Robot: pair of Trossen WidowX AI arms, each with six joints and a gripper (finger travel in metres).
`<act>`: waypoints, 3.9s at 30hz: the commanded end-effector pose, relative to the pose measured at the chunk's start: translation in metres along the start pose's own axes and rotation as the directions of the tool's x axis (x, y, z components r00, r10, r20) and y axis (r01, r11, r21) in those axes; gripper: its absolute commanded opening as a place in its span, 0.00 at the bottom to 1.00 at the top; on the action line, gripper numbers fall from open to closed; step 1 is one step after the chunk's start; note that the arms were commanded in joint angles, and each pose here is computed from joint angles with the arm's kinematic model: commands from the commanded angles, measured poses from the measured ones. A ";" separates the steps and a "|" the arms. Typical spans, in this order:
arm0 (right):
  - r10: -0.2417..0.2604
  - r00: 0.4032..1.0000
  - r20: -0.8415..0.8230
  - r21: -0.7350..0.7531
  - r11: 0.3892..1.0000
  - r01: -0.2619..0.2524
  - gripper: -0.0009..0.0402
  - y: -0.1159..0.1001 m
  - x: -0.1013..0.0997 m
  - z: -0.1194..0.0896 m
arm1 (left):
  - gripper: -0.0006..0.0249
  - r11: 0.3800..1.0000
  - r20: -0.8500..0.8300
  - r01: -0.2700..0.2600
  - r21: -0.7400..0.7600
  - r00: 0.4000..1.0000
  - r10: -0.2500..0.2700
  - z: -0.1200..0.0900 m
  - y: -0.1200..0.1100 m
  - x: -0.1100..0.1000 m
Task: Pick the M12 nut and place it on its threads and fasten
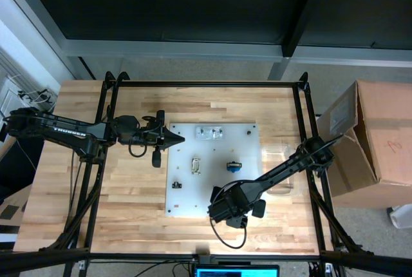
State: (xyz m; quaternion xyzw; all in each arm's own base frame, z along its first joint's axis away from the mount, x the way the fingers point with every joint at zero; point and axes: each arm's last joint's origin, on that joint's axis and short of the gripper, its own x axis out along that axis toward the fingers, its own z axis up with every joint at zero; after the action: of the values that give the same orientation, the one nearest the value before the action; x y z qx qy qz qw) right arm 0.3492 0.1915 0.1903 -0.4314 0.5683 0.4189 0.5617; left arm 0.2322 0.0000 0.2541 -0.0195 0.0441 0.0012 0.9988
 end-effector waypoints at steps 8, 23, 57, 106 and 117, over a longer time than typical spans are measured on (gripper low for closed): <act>-0.005 1.000 0.006 0.001 1.000 0.005 0.08 0.001 0.010 -0.001 | 0.02 1.000 0.001 0.000 0.000 1.000 0.000 0.000 0.000 0.000; -0.011 1.000 0.012 0.048 0.999 0.011 0.08 0.001 0.017 -0.001 | 0.02 1.000 0.000 0.000 0.000 1.000 0.000 0.000 0.000 0.000; -0.025 0.999 0.030 0.994 -0.104 -0.033 0.08 -0.001 0.014 -0.002 | 0.02 1.000 0.001 0.000 0.000 1.000 0.000 0.000 0.000 0.000; -0.055 0.996 0.069 0.876 -0.475 -0.087 0.58 -0.002 -0.013 -0.003 | 0.03 1.000 0.000 0.000 0.000 1.000 0.000 0.000 0.000 0.000; -0.040 0.998 0.038 0.984 0.175 -0.030 0.42 0.008 -0.031 -0.015 | 0.02 1.000 0.000 0.000 0.000 1.000 0.000 0.000 0.000 0.000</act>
State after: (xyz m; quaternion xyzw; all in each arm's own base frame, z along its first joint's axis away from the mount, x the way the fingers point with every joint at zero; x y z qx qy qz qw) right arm 0.3379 0.1814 0.2222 0.0556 0.6857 -0.0469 0.7243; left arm 0.2322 0.0000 0.2542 -0.0197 0.0439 0.0012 0.9988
